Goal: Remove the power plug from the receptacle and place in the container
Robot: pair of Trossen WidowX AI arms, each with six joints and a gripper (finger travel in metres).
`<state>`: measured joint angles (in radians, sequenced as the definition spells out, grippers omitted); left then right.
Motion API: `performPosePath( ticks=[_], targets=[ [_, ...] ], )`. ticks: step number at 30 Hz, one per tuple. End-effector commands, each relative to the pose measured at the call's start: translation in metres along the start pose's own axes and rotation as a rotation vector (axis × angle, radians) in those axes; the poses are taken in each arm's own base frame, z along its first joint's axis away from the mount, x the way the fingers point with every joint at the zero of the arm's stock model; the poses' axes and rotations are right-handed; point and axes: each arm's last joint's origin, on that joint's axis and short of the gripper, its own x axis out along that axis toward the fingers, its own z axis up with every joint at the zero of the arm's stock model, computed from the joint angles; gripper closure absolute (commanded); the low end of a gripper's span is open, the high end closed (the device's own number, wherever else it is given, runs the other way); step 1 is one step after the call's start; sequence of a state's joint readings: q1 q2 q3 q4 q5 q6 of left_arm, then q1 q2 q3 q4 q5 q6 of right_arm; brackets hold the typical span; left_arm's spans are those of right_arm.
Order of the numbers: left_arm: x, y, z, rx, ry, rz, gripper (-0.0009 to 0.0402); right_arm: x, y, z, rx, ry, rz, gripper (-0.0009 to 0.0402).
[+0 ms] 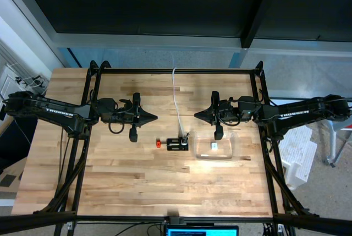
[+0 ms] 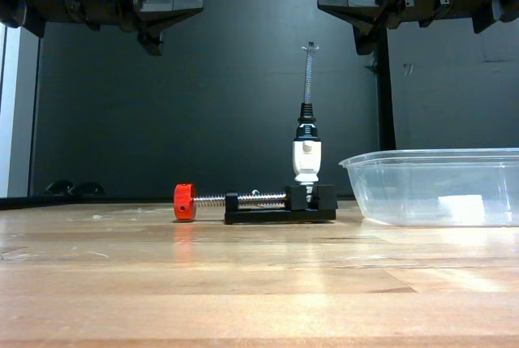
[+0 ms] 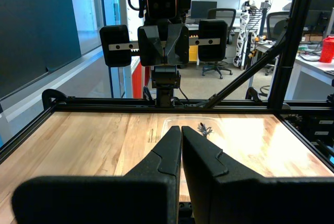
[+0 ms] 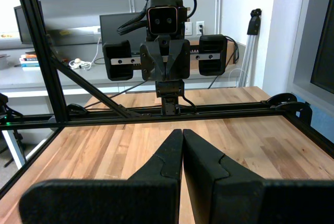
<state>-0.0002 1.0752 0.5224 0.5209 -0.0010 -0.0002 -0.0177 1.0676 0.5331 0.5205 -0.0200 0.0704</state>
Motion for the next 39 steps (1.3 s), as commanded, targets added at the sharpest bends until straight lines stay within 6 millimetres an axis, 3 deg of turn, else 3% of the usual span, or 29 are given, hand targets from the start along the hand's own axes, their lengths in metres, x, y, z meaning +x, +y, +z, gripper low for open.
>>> performPosePath(
  ticks=[1,24,39],
  targets=[
    [0.000,0.000,0.000,0.000,-0.001,0.000,0.0393,0.000,0.000,0.000,0.000,0.000,0.000,0.0393],
    [0.000,0.000,0.000,0.000,-0.001,0.000,0.0393,0.001,0.001,0.002,0.026,0.022,0.005,0.0393],
    [0.000,0.000,0.000,0.000,-0.001,0.000,0.0393,0.015,0.024,0.022,0.006,0.677,0.037,0.0393]
  ],
)
